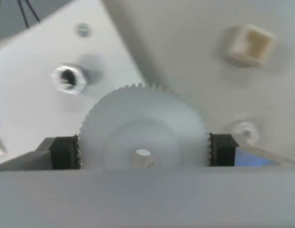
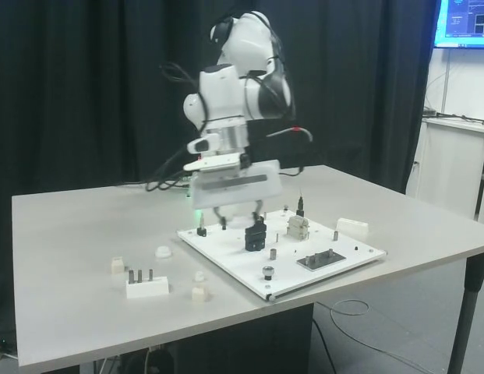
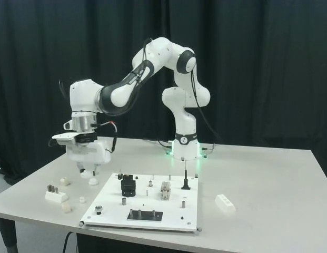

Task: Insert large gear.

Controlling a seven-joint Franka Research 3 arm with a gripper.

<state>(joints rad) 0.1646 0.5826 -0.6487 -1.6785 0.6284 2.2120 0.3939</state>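
The large gear (image 1: 142, 130) is white, toothed all round, with a small hole at its hub. My gripper (image 1: 142, 152) is shut on it, black pads (image 1: 64, 152) pressing its rim from both sides. In the second room view the gripper (image 3: 88, 167) hangs a little above the table, over the far left corner of the white board (image 3: 168, 211). The first room view shows the gripper (image 2: 235, 214) above the board (image 2: 234, 253); the gear is hard to make out there. Below the gear, the wrist view shows the board's edge and grey table.
On the board stand a black part (image 3: 128, 185), several pegs and a metal nut (image 1: 69, 78). Loose on the table lie a hollow white block (image 1: 250, 45), a small white round piece (image 1: 244, 130), a white peg holder (image 3: 56, 195) and a white block (image 3: 225, 203).
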